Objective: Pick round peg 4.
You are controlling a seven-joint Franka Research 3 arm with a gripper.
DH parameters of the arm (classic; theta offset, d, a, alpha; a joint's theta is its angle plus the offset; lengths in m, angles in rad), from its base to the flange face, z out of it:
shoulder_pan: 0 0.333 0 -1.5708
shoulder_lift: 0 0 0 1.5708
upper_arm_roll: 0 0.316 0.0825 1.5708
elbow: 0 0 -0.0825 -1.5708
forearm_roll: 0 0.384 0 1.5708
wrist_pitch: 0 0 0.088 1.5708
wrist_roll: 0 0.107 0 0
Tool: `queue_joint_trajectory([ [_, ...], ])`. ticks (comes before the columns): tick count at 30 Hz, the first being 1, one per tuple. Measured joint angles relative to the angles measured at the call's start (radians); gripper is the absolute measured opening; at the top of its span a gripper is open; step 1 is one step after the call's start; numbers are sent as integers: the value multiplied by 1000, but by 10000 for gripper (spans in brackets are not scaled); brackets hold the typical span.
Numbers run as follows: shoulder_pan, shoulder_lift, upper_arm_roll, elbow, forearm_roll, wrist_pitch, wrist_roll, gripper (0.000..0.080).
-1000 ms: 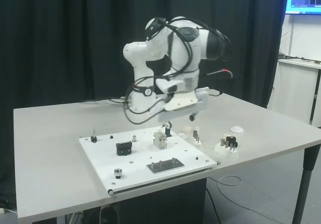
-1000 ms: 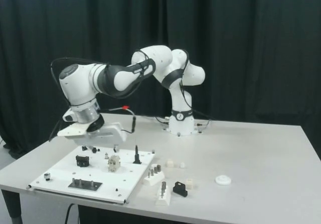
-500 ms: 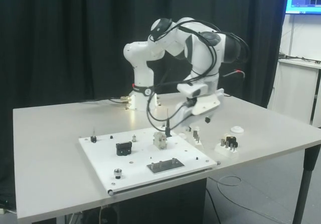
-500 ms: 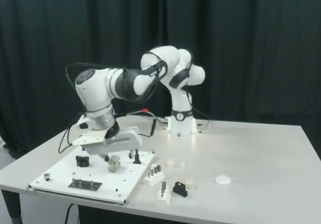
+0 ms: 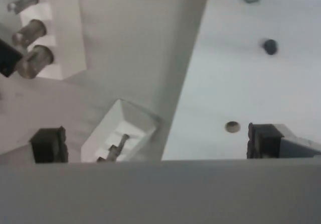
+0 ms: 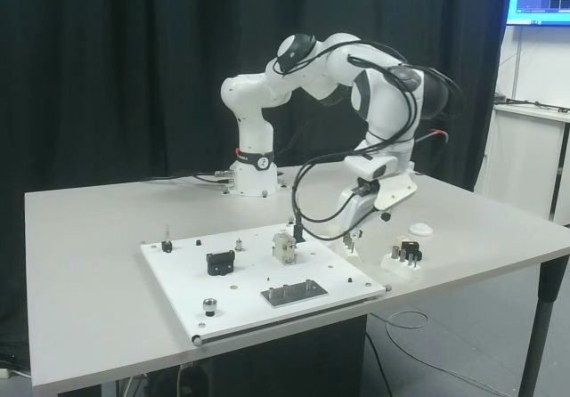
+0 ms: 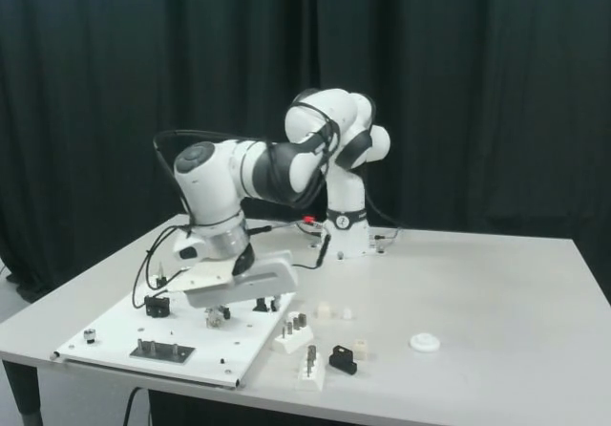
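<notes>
The white robot arm (image 6: 374, 103) reaches low over the grey table (image 6: 89, 237), its gripper (image 5: 155, 143) hanging above the spot where the white board (image 6: 258, 281) of small fittings ends and the loose parts begin. In the wrist view we see the two black fingertips (image 5: 48, 144) spread wide apart with nothing between them, so the pincer is released. We judge it is held open so that it can come down around a peg. Just below it, between the fingertips, sits a small white stepped holder (image 5: 120, 128) with thin metal pegs (image 5: 123, 141) standing in it. A second white holder (image 5: 60, 43) lies near, beside the first, and carries three thicker round pegs (image 5: 35, 61) in a row. These blocks seem meant to keep each peg standing apart from its neighbours, so the fingers can close on one alone. We cannot tell which peg is round peg 4, but it is most likely one of these, on the table just beside the board's edge. All the pegs stand on end, long axis upright, tops pointing up toward the wrist. That suggests a straight descent and a grip across the shaft.
</notes>
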Motion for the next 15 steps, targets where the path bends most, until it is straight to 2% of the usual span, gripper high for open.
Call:
queue_joint_trajectory([
  [7,47,-7,1,-20,-34,0,22,800],
  [15,82,-7,1,-34,-42,32,73,800],
])
